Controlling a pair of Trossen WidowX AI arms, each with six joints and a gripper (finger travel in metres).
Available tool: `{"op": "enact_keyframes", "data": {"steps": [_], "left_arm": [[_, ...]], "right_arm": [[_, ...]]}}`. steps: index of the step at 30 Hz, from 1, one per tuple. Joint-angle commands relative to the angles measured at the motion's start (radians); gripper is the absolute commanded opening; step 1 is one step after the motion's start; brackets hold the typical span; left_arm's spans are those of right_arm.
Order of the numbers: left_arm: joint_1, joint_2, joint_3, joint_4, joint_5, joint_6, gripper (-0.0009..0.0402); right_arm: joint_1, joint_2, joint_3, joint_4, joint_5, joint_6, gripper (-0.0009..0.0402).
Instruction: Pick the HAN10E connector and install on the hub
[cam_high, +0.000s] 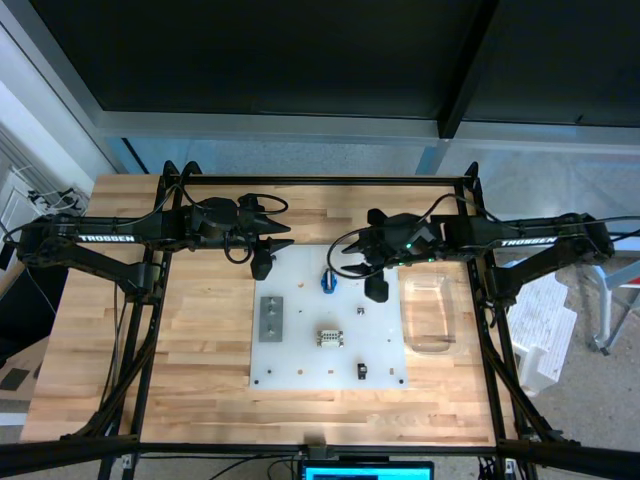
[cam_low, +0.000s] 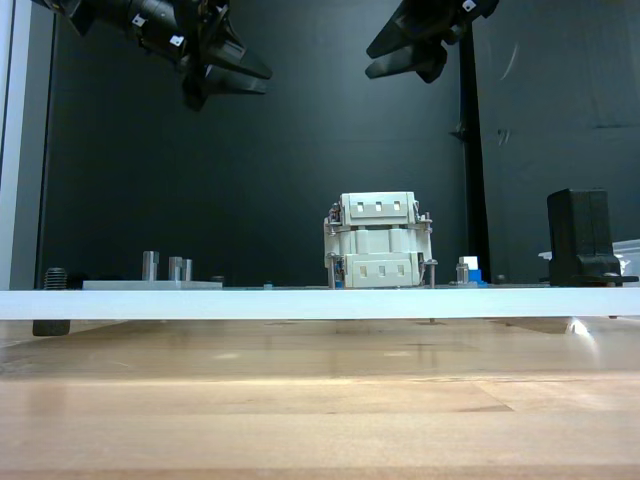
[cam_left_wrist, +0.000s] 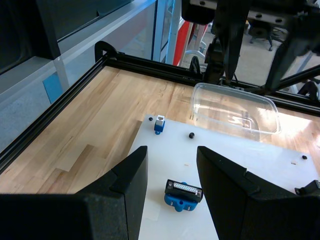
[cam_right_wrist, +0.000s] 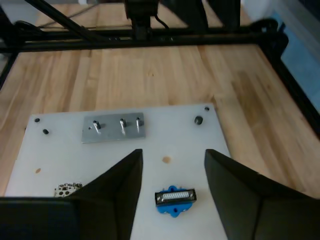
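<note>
Blond wood table bears the flat white hub, with the boxy beige HAN10E connector on it. My left gripper and right gripper hover above, both spread.

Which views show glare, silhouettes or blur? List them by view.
Low view: left gripper and right gripper hang high above the hub as dark silhouettes against the black backdrop; HAN10E connector sharp, near table soft. Left wrist view: highlights glint on the clear tray. High view: evenly lit.

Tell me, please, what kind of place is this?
Probably a robotics lab bench: black-framed wooden table, white hub holding the HAN10E connector, left claw and right claw hovering open over the hub's far edge.
</note>
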Motion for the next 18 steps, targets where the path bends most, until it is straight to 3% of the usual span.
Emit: {"op": "enact_keyframes", "data": {"steps": [1, 6, 14, 18], "left_arm": [[0.000, 0.000, 0.000, 0.032, 0.022, 0.034, 0.0127], [-0.005, -0.002, 0.000, 0.169, 0.131, 0.076, 0.0095], [-0.013, -0.014, -0.016, 0.332, 0.166, 0.115, -0.0004], [-0.013, -0.026, -0.069, 0.430, 0.181, 0.103, -0.0001]], "right_arm": [[-0.040, -0.058, -0.039, 0.065, -0.051, -0.011, 0.0126], [-0.113, -0.182, -0.181, 0.272, -0.154, -0.018, 0.0084], [-0.140, -0.355, -0.369, 0.512, -0.152, 0.002, 0.0015], [-0.140, -0.407, -0.419, 0.526, -0.154, 0.009, 0.0003]]}}
